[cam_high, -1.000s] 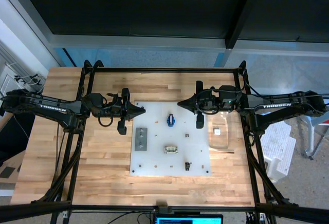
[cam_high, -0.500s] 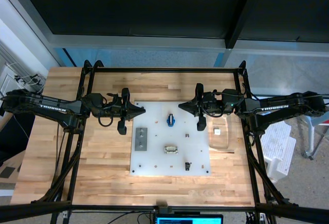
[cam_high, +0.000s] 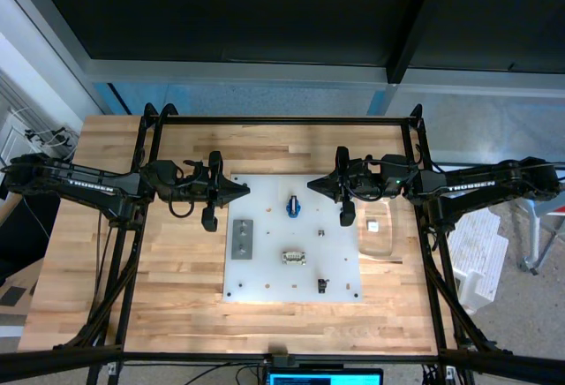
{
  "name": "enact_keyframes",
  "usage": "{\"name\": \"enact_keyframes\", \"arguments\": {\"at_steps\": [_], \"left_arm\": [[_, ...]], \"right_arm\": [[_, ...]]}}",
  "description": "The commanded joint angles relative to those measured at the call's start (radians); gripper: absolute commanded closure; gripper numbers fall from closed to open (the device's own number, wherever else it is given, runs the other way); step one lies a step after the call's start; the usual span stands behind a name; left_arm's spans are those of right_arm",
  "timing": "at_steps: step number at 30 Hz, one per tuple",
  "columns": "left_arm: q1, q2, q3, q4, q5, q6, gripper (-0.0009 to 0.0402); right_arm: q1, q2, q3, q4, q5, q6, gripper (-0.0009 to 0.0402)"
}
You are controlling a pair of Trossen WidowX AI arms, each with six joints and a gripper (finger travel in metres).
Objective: Pick the USB connector and install on taskboard
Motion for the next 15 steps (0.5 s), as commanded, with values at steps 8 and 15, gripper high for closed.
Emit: {"name": "enact_keyframes", "arguments": {"at_steps": [8,15], "left_arm": [[0.0,0.0,0.0,0.0,0.0,0.0,0.0393],[0.0,0.0,0.0,0.0,0.0,0.0,0.0393]], "right_arm": [[0.0,0.001,0.018,-0.013,0.003,0.009,0.0393],[0.0,0.001,0.017,-0.019,0.003,0.021,0.0393]]}}
